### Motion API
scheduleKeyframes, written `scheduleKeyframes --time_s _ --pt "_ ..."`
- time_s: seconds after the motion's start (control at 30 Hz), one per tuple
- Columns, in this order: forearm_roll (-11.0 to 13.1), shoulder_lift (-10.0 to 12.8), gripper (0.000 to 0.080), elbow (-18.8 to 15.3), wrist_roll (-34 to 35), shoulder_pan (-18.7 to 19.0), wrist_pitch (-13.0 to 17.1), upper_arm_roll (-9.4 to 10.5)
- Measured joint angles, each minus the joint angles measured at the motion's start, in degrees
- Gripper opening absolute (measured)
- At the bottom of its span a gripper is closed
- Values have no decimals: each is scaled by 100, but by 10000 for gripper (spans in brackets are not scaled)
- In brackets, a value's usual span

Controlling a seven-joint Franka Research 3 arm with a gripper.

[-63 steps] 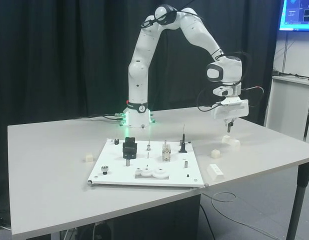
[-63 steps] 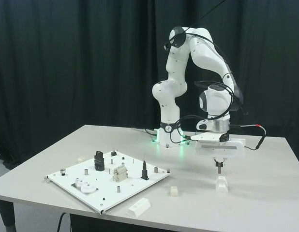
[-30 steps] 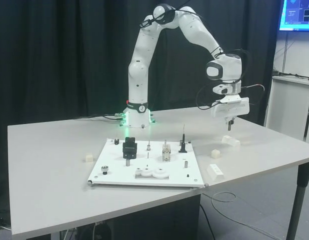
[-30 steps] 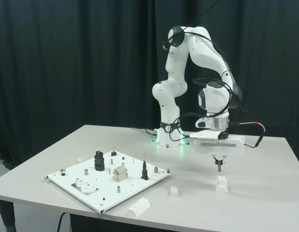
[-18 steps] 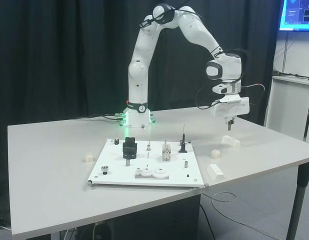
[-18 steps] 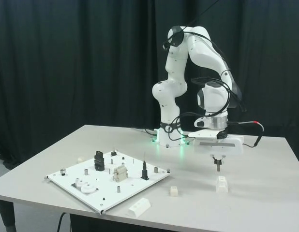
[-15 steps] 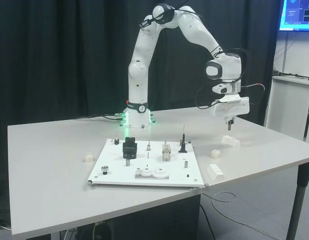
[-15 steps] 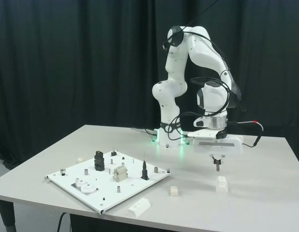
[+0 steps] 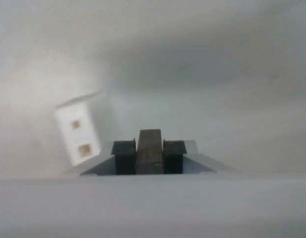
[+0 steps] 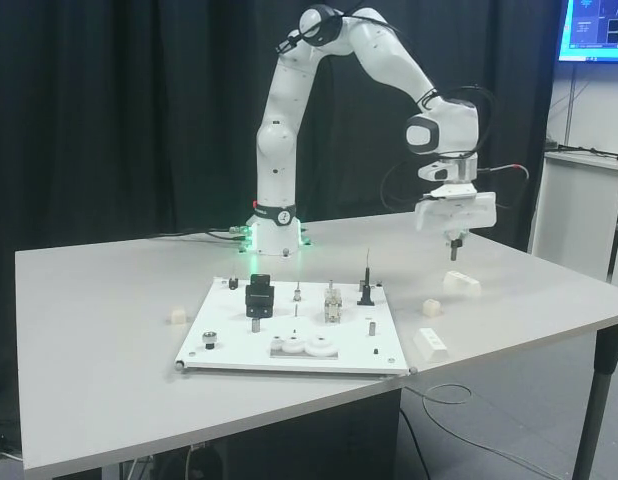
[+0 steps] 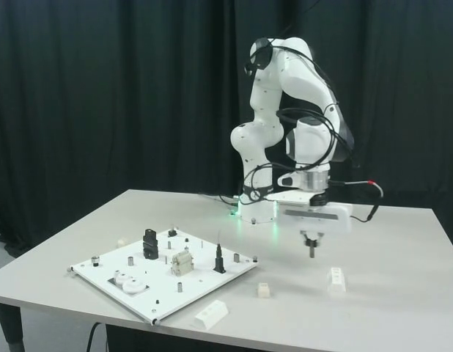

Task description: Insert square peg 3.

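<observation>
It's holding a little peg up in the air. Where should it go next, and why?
Probably sideways toward the white board, staying high. The gripper is shut on the square peg and hangs above bare table, already away from the white holder block, while the sockets seem to be on that board.

arm (image 10: 374, 45): white shells, black joint bands, black cables along it
arm base (image 10: 266, 232): white, with a green light glowing at its foot
gripper (image 9: 150, 157): black fingertip pads, white body above them
square peg (image 9: 150, 148): dark, plain, held between the black pads
counter (image 10: 99, 330): plain grey
assembly board (image 10: 229, 340): white, dotted with small black and grey parts
clamp block on the board (image 10: 258, 298): black
gears (image 10: 307, 347): white
peg holder block (image 11: 336, 279): white; in the wrist view its face shows two small darker square holes
loose blocks (image 11: 264, 290): white
curtain (image 11: 102, 95): black, in vertical folds
</observation>
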Motion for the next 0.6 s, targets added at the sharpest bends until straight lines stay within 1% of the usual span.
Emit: scheduleKeyframes --time_s 0.3,0.6 --pt "-407 -138 113 2 6 -1 -343 -500" --pt "-881 -306 113 1 -4 -23 -623 -972"
